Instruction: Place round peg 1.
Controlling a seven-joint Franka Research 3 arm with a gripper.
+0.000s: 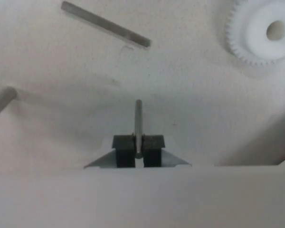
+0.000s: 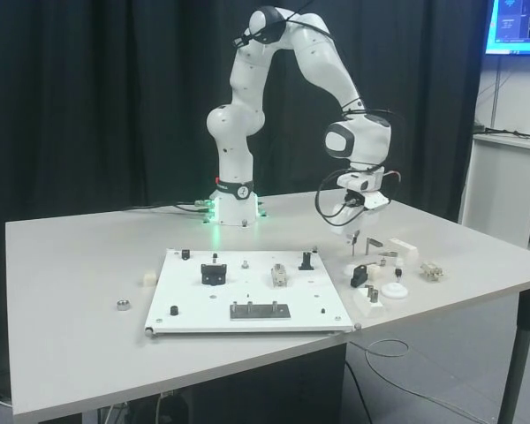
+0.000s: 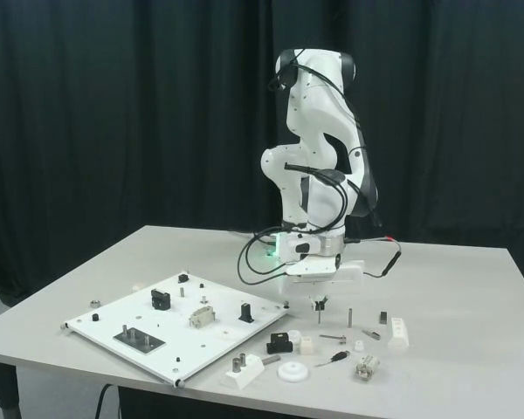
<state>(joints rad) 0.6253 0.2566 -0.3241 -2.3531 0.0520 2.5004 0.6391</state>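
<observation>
- In the wrist view, the gripper [image 1: 138, 151] is closed on round peg 1 [image 1: 138, 124], a thin grey rod.
- The peg sits between the two black fingertips [image 1: 124, 151] and pokes out past them, toward the tabletop [image 1: 85, 95].
- The peg's end hangs above the tabletop; whether it touches cannot be told.
- The bottom of the wrist view is blocked by a pale part of the robot's own hand, so the top of the peg is hidden.
- A second grey rod [image 1: 106, 24] lies flat on the tabletop, well apart from the held peg.
- Another rod [image 1: 2, 101] is cut off at the picture's edge.
- A white gear [image 1: 265, 30] with a hole in its middle lies near a corner, partly cut off.
- In the first room view, the gripper [image 2: 354, 231] hangs over the tabletop [image 2: 71, 265] just beside the white board [image 2: 247, 287], above a group of small parts [image 2: 384, 274].
- In the second room view, the gripper [image 3: 320, 305] points down and the peg [image 3: 320, 316] shows as a tiny stick under it.
- The small parts [image 3: 367, 345] there are too small to name.
- Farther back, the white arm [image 2: 274, 79] bends up and over from its base [image 2: 232, 208], which glows green.
- A black curtain [image 3: 113, 105] hangs behind everything.
</observation>
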